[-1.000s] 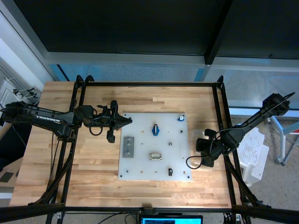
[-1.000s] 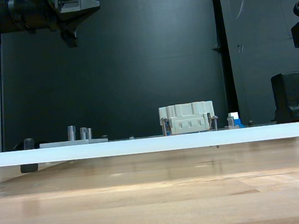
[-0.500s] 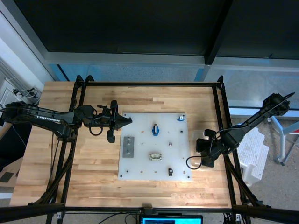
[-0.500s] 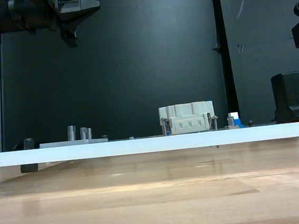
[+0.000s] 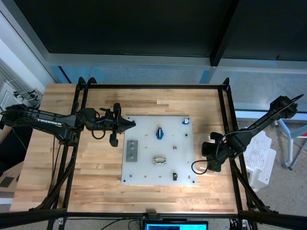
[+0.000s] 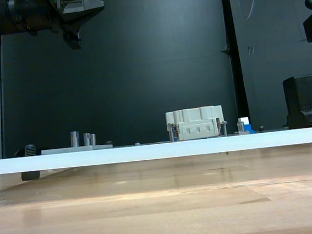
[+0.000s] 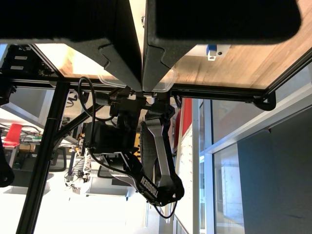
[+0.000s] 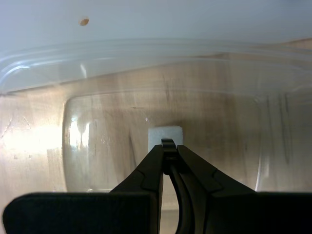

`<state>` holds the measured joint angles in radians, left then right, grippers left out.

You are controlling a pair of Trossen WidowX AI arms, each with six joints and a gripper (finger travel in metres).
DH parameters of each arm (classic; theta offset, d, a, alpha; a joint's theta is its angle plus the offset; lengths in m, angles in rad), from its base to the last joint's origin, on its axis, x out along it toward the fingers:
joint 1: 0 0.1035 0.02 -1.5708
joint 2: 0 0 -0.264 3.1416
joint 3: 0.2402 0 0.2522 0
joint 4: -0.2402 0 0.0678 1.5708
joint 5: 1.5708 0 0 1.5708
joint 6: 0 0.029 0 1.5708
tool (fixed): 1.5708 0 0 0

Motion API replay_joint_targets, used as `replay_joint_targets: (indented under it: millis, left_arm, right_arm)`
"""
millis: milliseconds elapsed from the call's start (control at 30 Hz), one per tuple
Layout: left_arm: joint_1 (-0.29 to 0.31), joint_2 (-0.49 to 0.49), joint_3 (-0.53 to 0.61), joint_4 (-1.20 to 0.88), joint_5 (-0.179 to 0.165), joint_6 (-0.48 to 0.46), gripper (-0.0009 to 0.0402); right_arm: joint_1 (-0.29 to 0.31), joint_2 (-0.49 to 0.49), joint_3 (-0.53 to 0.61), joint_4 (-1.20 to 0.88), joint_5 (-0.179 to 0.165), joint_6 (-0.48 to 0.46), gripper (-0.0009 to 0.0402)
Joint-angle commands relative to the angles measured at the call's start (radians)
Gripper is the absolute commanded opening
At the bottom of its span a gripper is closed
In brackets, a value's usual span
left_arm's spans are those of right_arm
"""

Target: Pick the USB connector and install on taskboard

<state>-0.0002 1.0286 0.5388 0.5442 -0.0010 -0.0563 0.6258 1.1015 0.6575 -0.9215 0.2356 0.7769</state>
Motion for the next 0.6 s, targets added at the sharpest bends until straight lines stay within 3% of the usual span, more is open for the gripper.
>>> replay_joint_targets:
  millis: [33, 600]
  left_arm:
    - [0.0, 0.0, 0.0, 0.0, 0.0, 0.0, 0.0]
    - [0.0, 0.0, 0.0, 0.0, 0.0, 0.0, 0.0]
  right_arm:
    - [0.0, 0.0, 0.01, -0.005, 0.001, 0.0, 0.0]
    - [-0.004, -0.005, 0.2, -0.168, -0.001, -0.082, 0.0]
